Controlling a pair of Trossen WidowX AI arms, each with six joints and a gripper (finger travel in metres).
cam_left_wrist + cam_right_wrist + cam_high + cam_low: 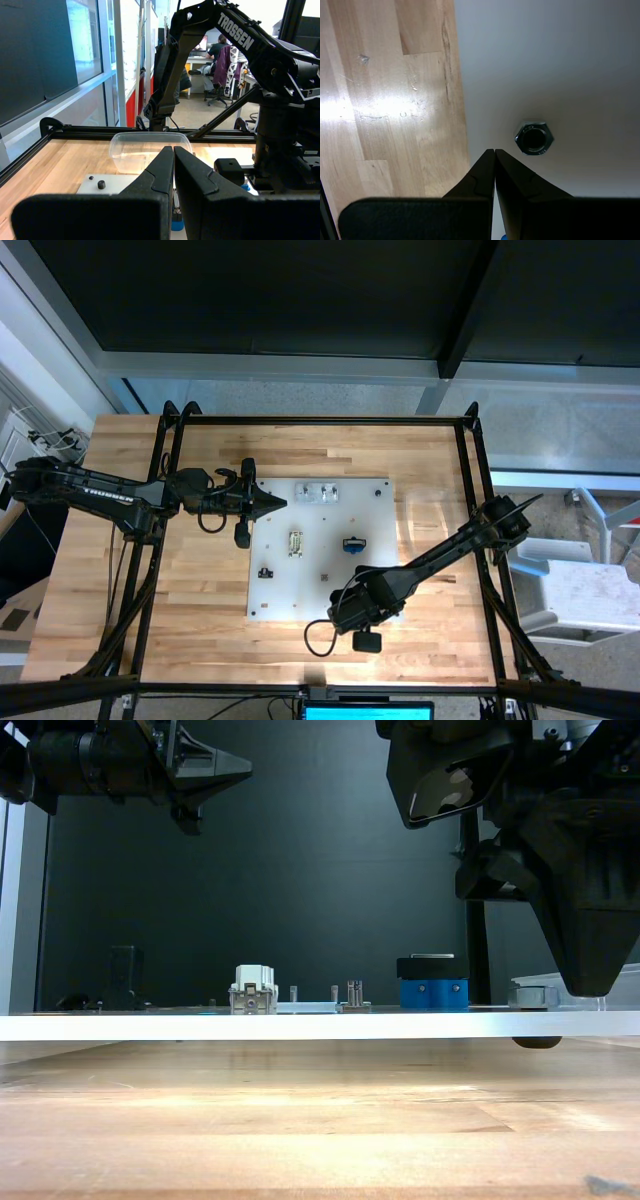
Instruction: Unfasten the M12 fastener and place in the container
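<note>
Right gripper [494,150] hangs low over the board's [580,60] near right edge, fingers pressed together on nothing. The nut [534,138] sits just beside the tips (on its stud? cannot tell). Farther back, the container [150,147] stands beside the board, and the left gripper [173,148] hovers high, pressed together, empty.
</note>
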